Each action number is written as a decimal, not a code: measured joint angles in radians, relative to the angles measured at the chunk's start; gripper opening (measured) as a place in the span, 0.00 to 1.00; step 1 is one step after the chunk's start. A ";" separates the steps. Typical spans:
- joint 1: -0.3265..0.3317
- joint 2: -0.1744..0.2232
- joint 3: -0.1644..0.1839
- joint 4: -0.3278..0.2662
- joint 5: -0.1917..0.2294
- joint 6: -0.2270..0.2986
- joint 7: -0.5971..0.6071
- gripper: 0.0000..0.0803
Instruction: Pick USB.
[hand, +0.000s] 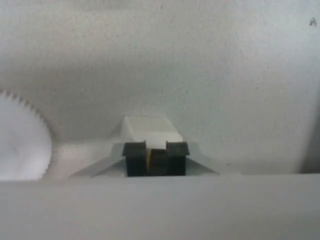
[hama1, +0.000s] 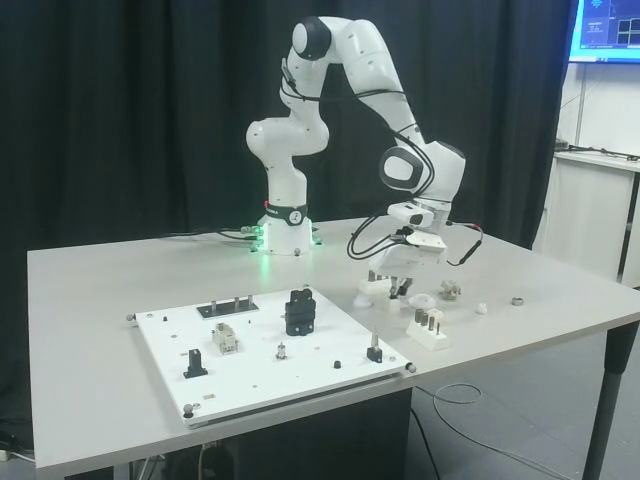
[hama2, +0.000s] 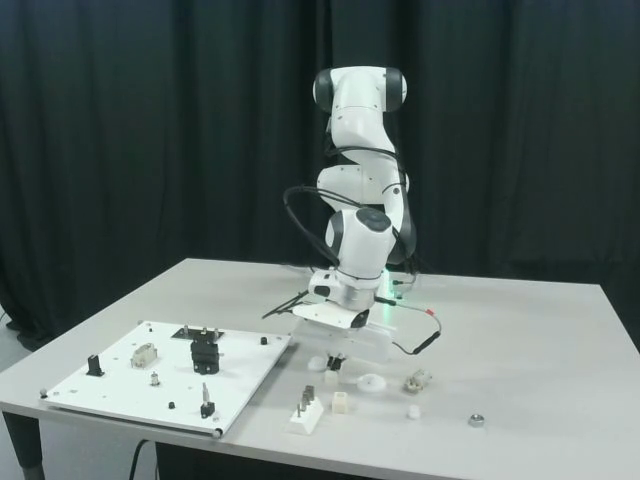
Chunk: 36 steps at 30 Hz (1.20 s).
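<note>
White arm (hama1: 345, 80) bent low over grey table (hama1: 100, 290).
Gripper (hama1: 397, 287) down among small white parts, beside white board (hama1: 262, 355) carrying black fixtures.

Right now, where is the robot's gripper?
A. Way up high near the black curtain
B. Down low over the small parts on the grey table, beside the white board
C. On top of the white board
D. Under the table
B: both room views show the gripper down low by the small loose parts on the grey table, off the edge of the white board.
</note>
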 joint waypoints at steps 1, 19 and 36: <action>0.000 0.000 0.000 0.000 0.000 0.000 0.000 0.33; 0.000 -0.014 0.002 0.009 -0.020 0.000 -0.002 0.08; -0.008 -0.079 0.016 0.013 -0.020 -0.050 -0.014 0.08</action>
